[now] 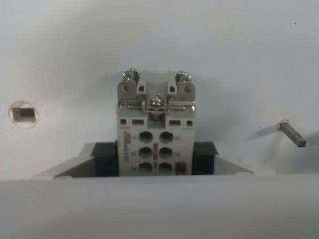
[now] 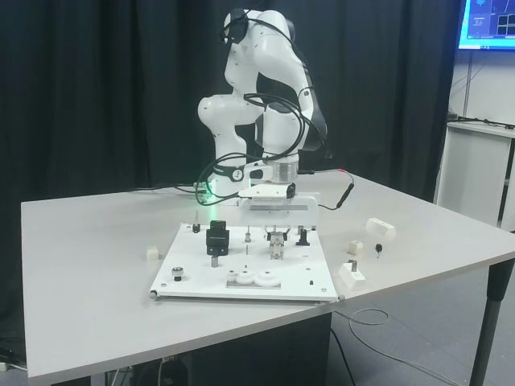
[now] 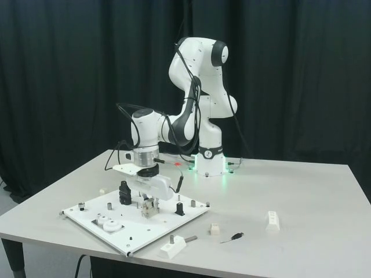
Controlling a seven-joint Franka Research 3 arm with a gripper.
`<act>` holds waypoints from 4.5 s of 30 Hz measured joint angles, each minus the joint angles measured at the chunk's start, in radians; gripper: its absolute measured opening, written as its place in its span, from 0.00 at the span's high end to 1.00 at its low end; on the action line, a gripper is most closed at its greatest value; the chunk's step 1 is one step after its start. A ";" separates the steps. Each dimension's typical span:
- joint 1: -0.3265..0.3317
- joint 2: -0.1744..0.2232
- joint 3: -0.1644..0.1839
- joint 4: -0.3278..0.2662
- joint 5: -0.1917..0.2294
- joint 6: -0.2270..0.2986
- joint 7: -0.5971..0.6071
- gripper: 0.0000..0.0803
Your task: Remove waterproof.
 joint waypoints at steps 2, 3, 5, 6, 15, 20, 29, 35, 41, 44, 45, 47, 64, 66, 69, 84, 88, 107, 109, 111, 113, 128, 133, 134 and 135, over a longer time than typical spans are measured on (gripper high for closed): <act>0.000 0.000 0.000 0.000 0.000 0.000 0.000 0.61; 0.000 0.000 0.000 0.000 -0.001 0.000 0.000 0.61; 0.000 0.000 0.000 0.000 -0.001 0.000 -0.001 0.61; 0.000 0.000 0.000 0.000 -0.001 0.000 -0.001 0.61; 0.000 0.000 0.000 0.000 -0.002 0.000 -0.006 0.61; 0.000 -0.001 0.000 0.000 -0.002 0.000 -0.009 0.61; 0.000 -0.003 -0.001 0.000 -0.002 0.000 -0.015 0.61; 0.000 -0.003 -0.004 0.000 -0.007 0.002 -0.024 0.61; -0.001 -0.002 -0.016 0.000 -0.023 0.010 -0.065 0.61; -0.002 0.002 -0.020 0.000 -0.023 0.015 -0.080 0.61; -0.002 0.003 -0.020 0.000 -0.023 0.018 -0.083 0.61; -0.002 0.004 -0.020 0.000 -0.022 0.018 -0.085 0.61; -0.001 0.002 -0.020 -0.001 -0.021 0.016 -0.084 0.61; -0.001 0.003 -0.020 -0.001 -0.021 0.016 -0.084 0.61; -0.001 0.003 -0.020 -0.001 -0.021 0.016 -0.080 0.61; 0.001 0.002 -0.020 0.000 -0.021 0.015 -0.058 0.61; 0.001 0.002 -0.020 0.001 -0.021 0.015 -0.057 0.61; 0.000 0.001 -0.021 0.003 -0.021 0.014 -0.055 0.61; 0.000 0.001 -0.021 0.003 -0.021 0.014 -0.055 0.61; 0.000 0.001 -0.021 0.003 -0.021 0.013 -0.055 0.61; 0.000 0.001 -0.021 0.003 -0.021 0.013 -0.055 0.61; 0.000 0.000 -0.021 0.003 -0.021 0.012 -0.055 0.61; 0.000 0.000 -0.021 0.003 -0.021 0.012 -0.055 0.61; 0.000 0.000 -0.021 0.003 -0.021 0.012 -0.055 0.61; 0.000 0.000 -0.021 0.003 -0.021 0.012 -0.055 0.61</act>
